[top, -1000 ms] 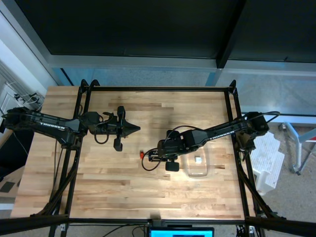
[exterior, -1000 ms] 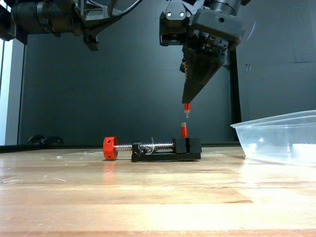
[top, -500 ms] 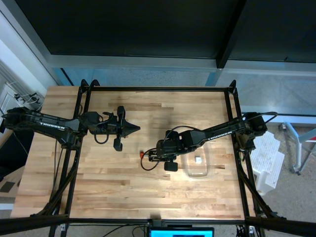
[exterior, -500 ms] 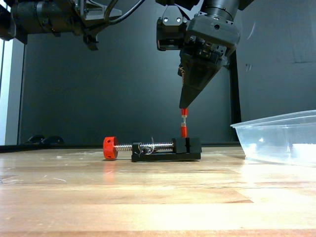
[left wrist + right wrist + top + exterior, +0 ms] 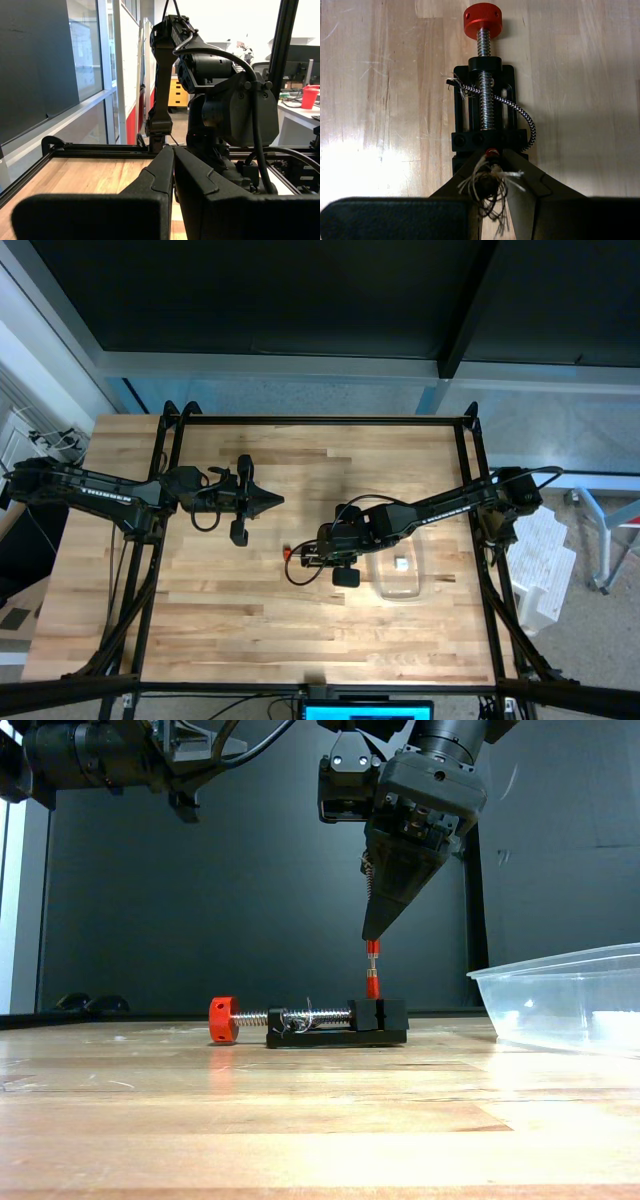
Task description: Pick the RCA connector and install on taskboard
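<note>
The taskboard point(image 5: 335, 1023) is a small black block with a spring screw and a red-orange knob point(image 5: 223, 1019), lying on the wooden table point(image 5: 300, 1120). My right gripper point(image 5: 372, 933) points straight down over its right end, shut on the RCA connector point(image 5: 372, 953), a tiny red-and-metal plug. The plug's lower end meets the red post point(image 5: 372, 985) standing on the board. From the right wrist, the fingertips point(image 5: 470, 167) close over that end of the taskboard point(image 5: 487, 112). My left gripper point(image 5: 275, 501) hovers shut and holding nothing, away to the left.
A clear plastic tray point(image 5: 400, 580) holding a small white cube point(image 5: 400, 563) sits just right of the taskboard. A braided cord point(image 5: 520, 112) loops across the board. Black frame rails point(image 5: 320, 421) border the table.
The right gripper has come down with the connector. A second ago a gap showed between plug and red post; now they touch. The left arm has stayed still.
</note>
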`<action>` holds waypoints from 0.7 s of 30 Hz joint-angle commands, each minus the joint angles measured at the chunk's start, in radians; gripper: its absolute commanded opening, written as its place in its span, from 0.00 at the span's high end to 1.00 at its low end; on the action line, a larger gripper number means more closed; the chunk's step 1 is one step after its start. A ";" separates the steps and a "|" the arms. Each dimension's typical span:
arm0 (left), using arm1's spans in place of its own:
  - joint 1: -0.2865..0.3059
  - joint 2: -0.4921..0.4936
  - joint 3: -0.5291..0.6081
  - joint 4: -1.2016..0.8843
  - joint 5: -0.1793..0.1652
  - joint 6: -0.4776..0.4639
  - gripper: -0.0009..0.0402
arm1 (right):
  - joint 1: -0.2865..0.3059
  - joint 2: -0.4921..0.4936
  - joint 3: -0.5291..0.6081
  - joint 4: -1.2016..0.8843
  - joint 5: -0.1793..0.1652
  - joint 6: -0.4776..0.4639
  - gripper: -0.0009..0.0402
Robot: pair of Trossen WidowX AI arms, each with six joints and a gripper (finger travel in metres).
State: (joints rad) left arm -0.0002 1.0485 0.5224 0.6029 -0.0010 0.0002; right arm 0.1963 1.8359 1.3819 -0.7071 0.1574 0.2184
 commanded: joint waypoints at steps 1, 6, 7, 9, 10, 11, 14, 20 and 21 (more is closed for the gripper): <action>0.000 0.000 0.000 0.000 0.000 0.000 0.98 | 0.000 0.001 -0.007 -0.002 0.000 0.000 0.98; 0.000 0.000 0.000 0.000 0.000 0.000 0.98 | -0.002 0.001 -0.007 0.011 0.000 0.000 0.98; 0.000 0.000 0.000 0.000 0.000 0.000 0.98 | -0.003 0.001 -0.007 0.013 0.000 0.000 0.98; 0.000 0.000 0.000 0.000 0.000 0.000 0.98 | -0.006 0.001 -0.007 0.014 0.000 0.000 0.98; 0.000 0.000 0.000 0.000 0.000 0.000 0.98 | -0.007 0.001 -0.007 0.014 0.000 0.000 0.98; 0.000 0.000 0.000 0.000 0.000 0.000 0.98 | -0.009 0.001 -0.007 0.014 0.000 0.000 0.98; 0.000 0.000 0.000 0.000 0.000 0.000 0.98 | -0.011 0.001 -0.007 0.014 0.000 0.000 0.98; 0.000 0.000 0.000 0.000 0.000 0.000 0.98 | -0.014 0.001 -0.007 0.015 0.000 0.000 0.98; 0.000 0.000 0.000 0.000 0.000 0.000 0.98 | -0.014 0.001 -0.007 0.016 0.000 0.000 0.98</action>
State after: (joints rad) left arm -0.0002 1.0485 0.5228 0.6029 -0.0010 0.0002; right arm 0.1829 1.8385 1.3731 -0.6941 0.1528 0.2184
